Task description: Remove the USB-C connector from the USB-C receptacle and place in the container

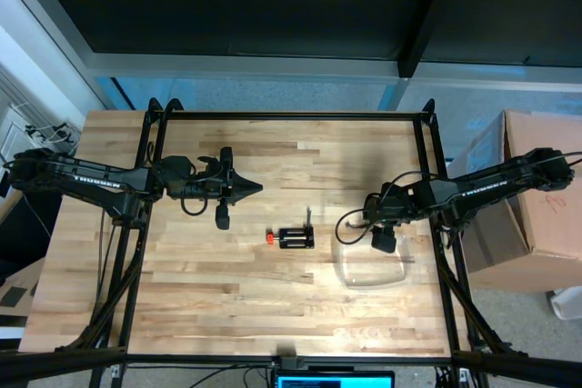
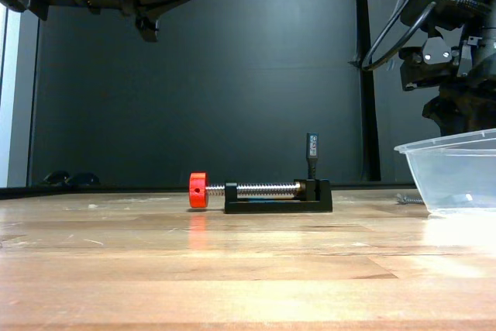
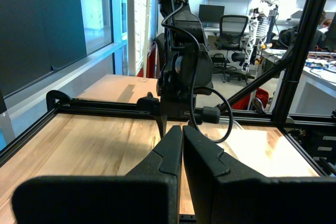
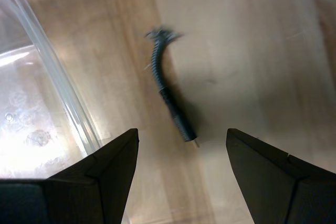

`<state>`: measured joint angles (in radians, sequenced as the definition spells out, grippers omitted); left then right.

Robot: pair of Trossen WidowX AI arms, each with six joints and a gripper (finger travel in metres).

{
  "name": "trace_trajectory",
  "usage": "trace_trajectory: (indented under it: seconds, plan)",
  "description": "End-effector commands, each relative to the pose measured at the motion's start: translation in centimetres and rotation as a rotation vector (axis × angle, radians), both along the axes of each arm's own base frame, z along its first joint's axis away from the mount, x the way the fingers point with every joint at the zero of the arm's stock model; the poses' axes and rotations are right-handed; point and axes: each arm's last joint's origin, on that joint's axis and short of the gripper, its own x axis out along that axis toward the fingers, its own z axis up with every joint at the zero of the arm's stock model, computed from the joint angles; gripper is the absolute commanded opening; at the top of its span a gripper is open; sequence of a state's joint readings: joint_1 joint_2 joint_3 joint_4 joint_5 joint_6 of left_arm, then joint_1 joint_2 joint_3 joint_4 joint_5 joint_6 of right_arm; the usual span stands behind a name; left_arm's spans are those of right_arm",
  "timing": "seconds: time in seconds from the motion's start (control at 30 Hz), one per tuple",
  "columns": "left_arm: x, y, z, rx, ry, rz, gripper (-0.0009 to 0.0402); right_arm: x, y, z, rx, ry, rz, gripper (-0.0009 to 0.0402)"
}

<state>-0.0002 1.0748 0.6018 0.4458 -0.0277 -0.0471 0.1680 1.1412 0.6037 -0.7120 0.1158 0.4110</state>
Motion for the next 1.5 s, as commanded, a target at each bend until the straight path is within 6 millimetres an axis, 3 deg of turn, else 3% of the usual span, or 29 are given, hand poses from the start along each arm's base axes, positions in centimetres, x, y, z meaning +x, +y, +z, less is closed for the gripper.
trace_trajectory:
  seconds: [0.03, 0.33, 0.53, 0.8, 1.1, 1.5]
  plan:
    - [0.0, 0.0, 0.0, 0.000, 0.000, 0.000, 0.0000, 0.3, 0.2, -0.2, 0.002, 0.020, 0.031, 0.0225]
    - [0.0, 0.0, 0.0, 0.000, -0.001, 0.000, 0.0000, 4.3, 0.9, 0.4, -0.047, 0.060, 0.159, 0.0224]
    - [0.0, 0.0, 0.0, 0.000, -0.001, 0.000, 0.0000, 6.4, 1.2, -0.9, -0.062, 0.091, 0.196, 0.0224]
    - [0.0, 0.0, 0.0, 0.000, 0.000, 0.000, 0.0000, 7.5, 0.7, -2.9, -0.060, 0.135, 0.177, 0.0224]
    - [0.0, 0.0, 0.0, 0.000, 0.000, 0.000, 0.0000, 7.9, 0.6, -2.9, -0.038, 0.095, 0.170, 0.0220]
    - [0.0, 0.0, 0.0, 0.000, 0.000, 0.000, 0.0000, 8.0, -0.4, -3.0, -0.033, 0.100, 0.149, 0.0148]
